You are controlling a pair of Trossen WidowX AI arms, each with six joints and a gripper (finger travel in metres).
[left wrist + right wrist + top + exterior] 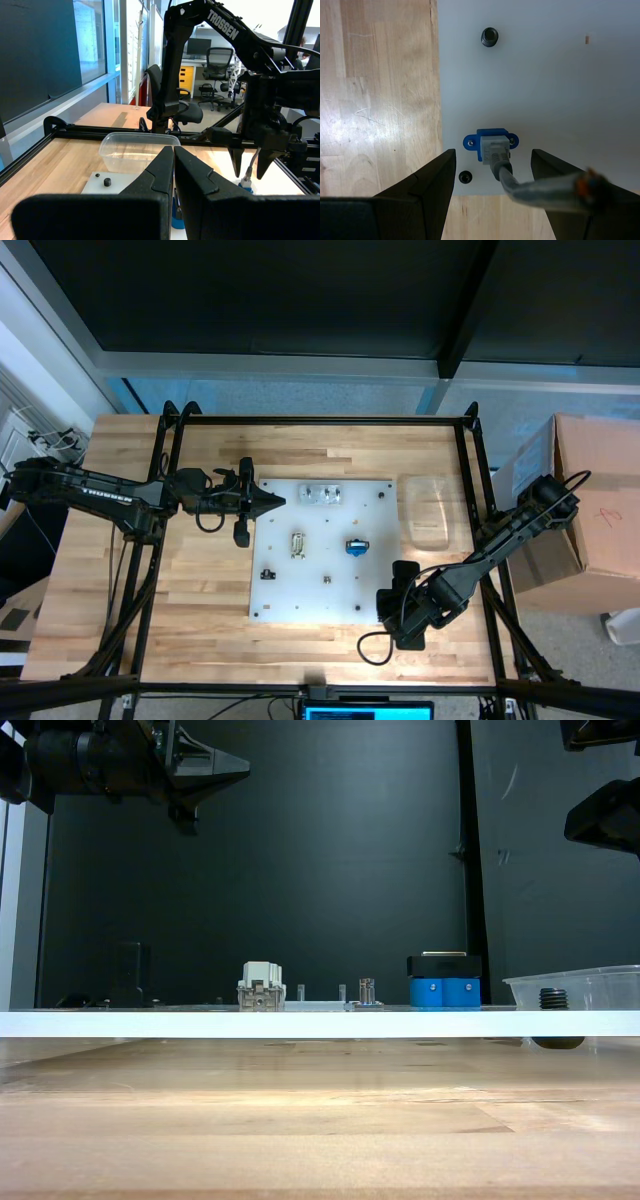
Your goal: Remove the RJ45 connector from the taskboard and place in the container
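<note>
Right wrist view: we logged RJ45 connector (495, 152) seated in taskboard (545, 75), beneath right gripper (492, 151), spread empty, apparently poised to pinch it; left gripper (173, 150) clenched empty, well apart.

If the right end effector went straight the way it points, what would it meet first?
Probably the RJ45 connector, seated in its blue mount below the open right end effector. The left end effector, shut, hovers over the board's left edge.

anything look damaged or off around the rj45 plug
The RJ45 connector sits plugged in its blue seat on the taskboard, but its cable stub looks frayed at the end, orange showing. The open right tool hovers above it; the shut left tool hangs over the taskboard's left edge.
</note>
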